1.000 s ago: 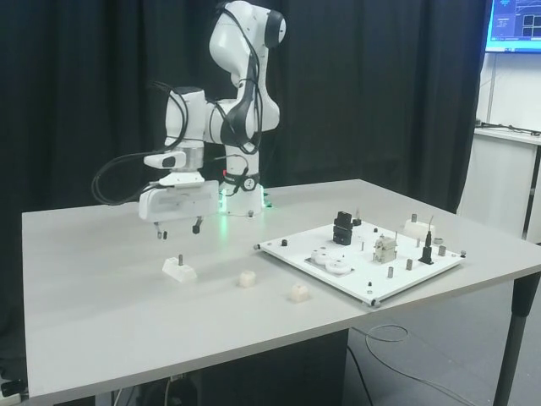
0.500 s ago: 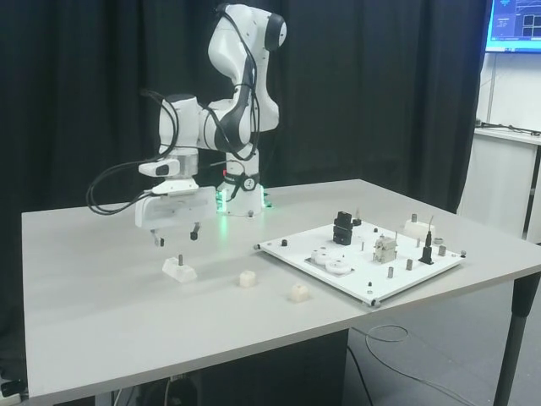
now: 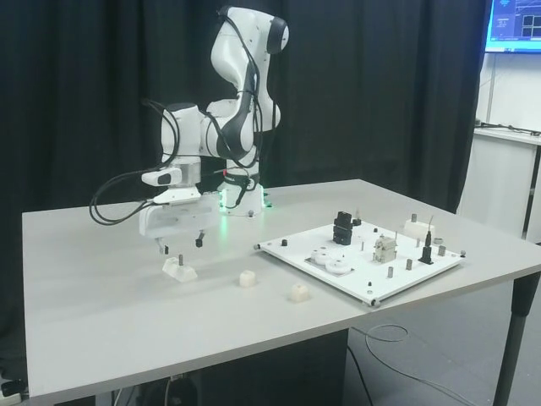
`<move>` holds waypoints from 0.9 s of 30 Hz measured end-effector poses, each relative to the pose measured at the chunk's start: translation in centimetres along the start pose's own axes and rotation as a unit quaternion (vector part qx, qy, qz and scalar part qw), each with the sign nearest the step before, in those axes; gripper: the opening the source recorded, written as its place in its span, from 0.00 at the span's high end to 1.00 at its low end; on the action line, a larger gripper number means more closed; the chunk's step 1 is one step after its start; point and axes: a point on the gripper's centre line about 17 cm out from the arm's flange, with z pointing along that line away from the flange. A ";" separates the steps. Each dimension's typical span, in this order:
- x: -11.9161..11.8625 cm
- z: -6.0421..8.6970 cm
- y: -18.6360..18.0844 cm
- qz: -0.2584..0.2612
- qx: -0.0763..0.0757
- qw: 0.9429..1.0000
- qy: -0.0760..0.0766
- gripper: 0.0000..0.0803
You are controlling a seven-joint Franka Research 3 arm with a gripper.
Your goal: Pick square peg 2.
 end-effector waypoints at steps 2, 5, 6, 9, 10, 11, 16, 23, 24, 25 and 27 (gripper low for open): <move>0.0 0.2 0.0 -0.001 -0.002 1.000 -0.001 0.00; -0.1 0.5 0.1 -0.003 -0.005 1.000 -0.003 0.00; -0.1 0.7 0.2 -0.006 -0.005 1.000 -0.004 0.00; -0.3 1.0 0.3 -0.022 -0.008 1.000 -0.007 0.00; -0.4 1.2 0.3 -0.027 -0.008 1.000 -0.008 0.00; -0.5 1.3 0.3 -0.031 -0.009 0.999 -0.010 0.00; -0.9 1.8 0.5 -0.042 -0.010 0.999 -0.015 0.00; -1.3 2.3 0.7 -0.050 -0.013 0.998 -0.020 0.00; -1.3 2.4 0.7 -0.051 -0.013 0.998 -0.020 0.00; -1.4 2.4 0.7 -0.052 -0.013 0.998 -0.021 0.00; -1.5 2.5 0.8 -0.053 -0.013 0.998 -0.022 0.00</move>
